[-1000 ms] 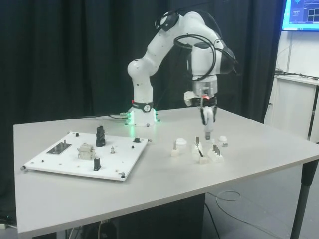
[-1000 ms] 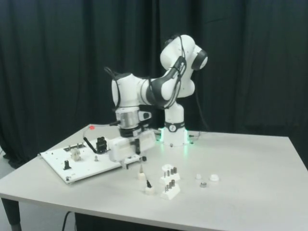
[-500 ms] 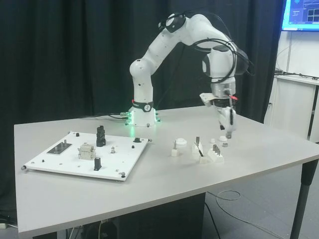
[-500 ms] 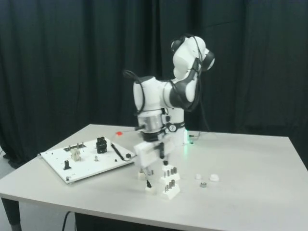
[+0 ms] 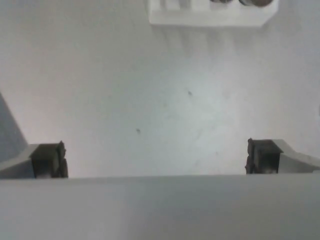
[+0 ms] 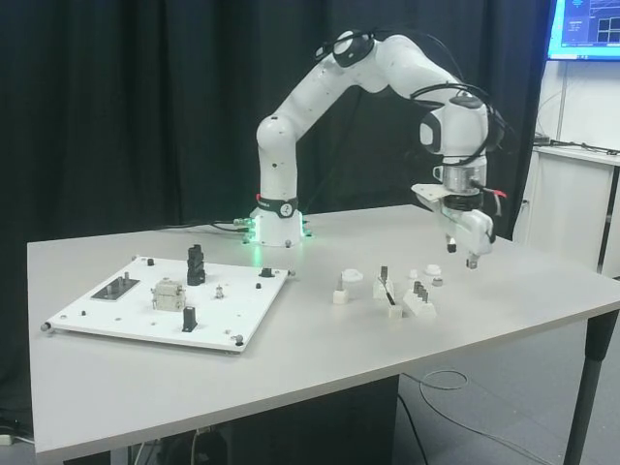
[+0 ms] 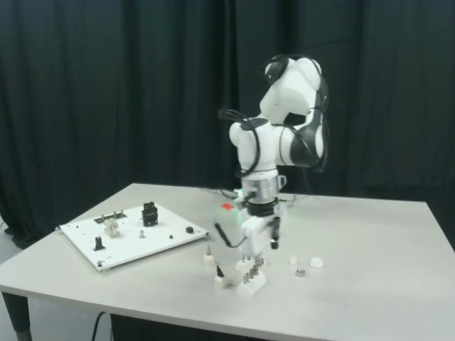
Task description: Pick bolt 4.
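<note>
The white seven-joint arm point(image 6: 339, 87) reaches out from its green-lit base point(image 6: 278, 230) over the grey table point(image 6: 320, 339), and its two-fingered gripper point(image 6: 472, 254) hangs above the tabletop, clear of every part. In the wrist view the two dark fingertips point(image 5: 49, 160) stand wide apart with only bare table between them, so the claw is released and holds nothing. Just beside the gripper in the first room view lies a cluster of small white holder blocks point(image 6: 418, 302) with short dark upright bolts point(image 6: 418, 288) standing in them; which of these is bolt 4 cannot be told, since no number can be read on them. The second room view shows the same white blocks point(image 7: 250, 277) directly under the gripper point(image 7: 259, 245). The wrist view catches the edge of one white block point(image 5: 212, 14) with metal bolt heads at its rim. Two small white round caps point(image 6: 431, 270) sit near the blocks. Well apart, toward the other end of the table, rests a white square assembly board point(image 6: 170, 302) carrying black and grey fixtures point(image 6: 195, 264). No writing or brand is legible on any surface.
</note>
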Tool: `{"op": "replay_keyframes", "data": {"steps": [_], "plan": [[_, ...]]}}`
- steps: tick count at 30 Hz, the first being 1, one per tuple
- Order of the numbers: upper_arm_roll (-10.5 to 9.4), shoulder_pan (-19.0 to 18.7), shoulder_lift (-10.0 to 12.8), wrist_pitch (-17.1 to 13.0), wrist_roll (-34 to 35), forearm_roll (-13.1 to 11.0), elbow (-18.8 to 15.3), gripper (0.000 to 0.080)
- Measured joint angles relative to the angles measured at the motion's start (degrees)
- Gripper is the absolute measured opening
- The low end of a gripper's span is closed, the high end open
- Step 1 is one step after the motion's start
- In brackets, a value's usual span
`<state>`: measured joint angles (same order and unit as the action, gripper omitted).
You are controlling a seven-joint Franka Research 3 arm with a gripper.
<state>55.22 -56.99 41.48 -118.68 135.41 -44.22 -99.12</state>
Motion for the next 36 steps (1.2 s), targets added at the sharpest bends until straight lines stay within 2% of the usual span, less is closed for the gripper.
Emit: {"op": "replay_keyframes", "data": {"steps": [11,22,25,29,36], "plan": [[4.09,-7.02,2.76,3.01,-0.77,0.0,-0.02,0.08],[8.82,-12.33,7.6,5.79,-4.81,-0.23,-0.17,0.08],[9.63,-13.21,8.82,5.91,-5.73,-1.14,-0.62,0.08],[10.57,-14.26,9.95,5.9,-8.17,-3.74,-1.94,0.08],[11.65,-15.82,10.51,5.55,-12.16,-6.29,-4.37,0.08]]}}
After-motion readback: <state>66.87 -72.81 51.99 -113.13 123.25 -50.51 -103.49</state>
